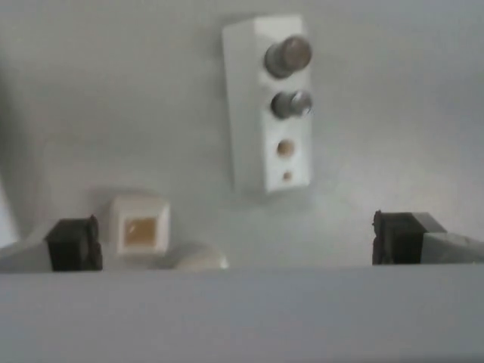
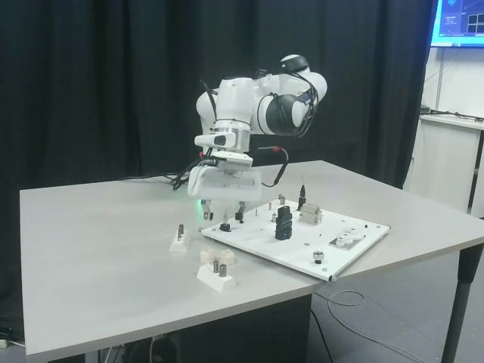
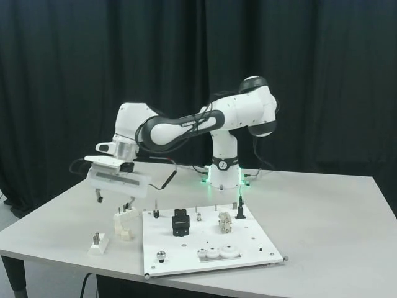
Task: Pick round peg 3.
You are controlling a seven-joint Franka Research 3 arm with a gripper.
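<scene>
Now | claw [image 1: 234,240] spread wide, holding nothing | above white peg block [image 1: 270,106] | no legible writing

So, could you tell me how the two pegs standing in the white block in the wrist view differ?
The end peg looks wider than the inner peg. The end peg stands in the outermost hole of the block; the inner peg stands beside two empty holes. Both are grey, round and upright.

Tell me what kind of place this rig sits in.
Probably a robotics lab or test cell: a white robot arm bolted on a grey table, black curtains behind, and a white assembly board carrying small parts.
</scene>
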